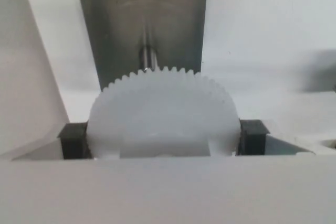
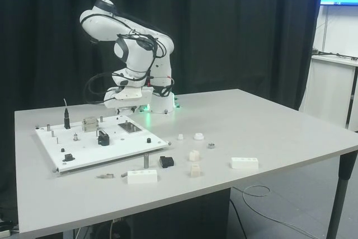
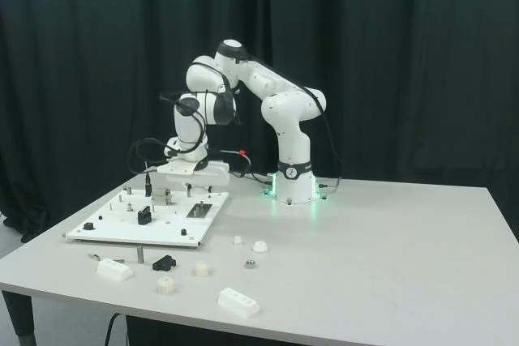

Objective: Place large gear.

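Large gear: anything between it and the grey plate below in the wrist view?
A thin metal peg stands on the grey plate, its top just past the toothed rim of the large gear that the gripper holds. Nothing else shows there.

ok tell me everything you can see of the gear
The gear is white, looks like plastic, a flat disc with fine, even teeth along its rim. Only its upper part shows in the wrist view; the rest is hidden behind the gripper body. The two black fingers press on its opposite sides, so it is held off the board. Beyond it lies a grey metal plate with a thin peg close to the toothed edge. In the room views it cannot be made out.
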Robot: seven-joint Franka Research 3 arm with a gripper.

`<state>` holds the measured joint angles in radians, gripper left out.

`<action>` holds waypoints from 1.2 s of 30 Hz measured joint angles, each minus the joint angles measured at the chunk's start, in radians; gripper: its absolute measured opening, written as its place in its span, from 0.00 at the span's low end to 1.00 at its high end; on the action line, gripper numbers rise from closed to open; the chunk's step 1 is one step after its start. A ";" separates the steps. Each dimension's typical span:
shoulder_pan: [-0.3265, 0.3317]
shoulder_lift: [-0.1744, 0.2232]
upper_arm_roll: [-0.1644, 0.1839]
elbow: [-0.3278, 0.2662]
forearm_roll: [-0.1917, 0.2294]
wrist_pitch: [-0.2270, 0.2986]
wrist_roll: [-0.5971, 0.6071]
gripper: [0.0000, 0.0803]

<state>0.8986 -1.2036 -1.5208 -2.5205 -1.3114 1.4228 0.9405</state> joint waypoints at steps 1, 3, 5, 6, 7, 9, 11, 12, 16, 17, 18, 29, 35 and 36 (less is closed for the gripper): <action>-0.002 0.000 0.004 0.000 0.004 0.000 0.000 0.74; -0.004 0.000 0.012 0.000 0.009 0.000 0.000 0.74; -0.006 0.000 0.019 0.000 0.010 0.000 0.000 0.74; -0.006 0.000 0.022 0.000 0.011 0.000 0.000 0.74; -0.007 0.000 0.024 0.000 0.011 0.000 0.000 0.74; -0.007 -0.001 0.028 0.001 0.011 0.000 0.000 0.74; -0.007 -0.001 0.030 0.001 0.011 0.001 0.000 0.74; -0.007 -0.002 0.031 0.001 0.011 0.001 0.000 0.74; -0.007 -0.006 0.034 0.002 0.011 0.001 0.000 0.74; -0.007 -0.007 0.034 0.003 0.011 0.001 0.000 0.74; -0.007 -0.009 0.035 0.003 0.011 0.001 0.000 0.74; -0.007 -0.013 0.035 0.006 0.011 0.027 -0.003 0.74; -0.003 -0.014 0.035 0.006 0.013 0.065 -0.004 0.74; -0.002 -0.014 0.035 0.006 0.016 0.074 -0.004 0.74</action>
<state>0.8971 -1.2180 -1.4861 -2.5146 -1.2958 1.4965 0.9364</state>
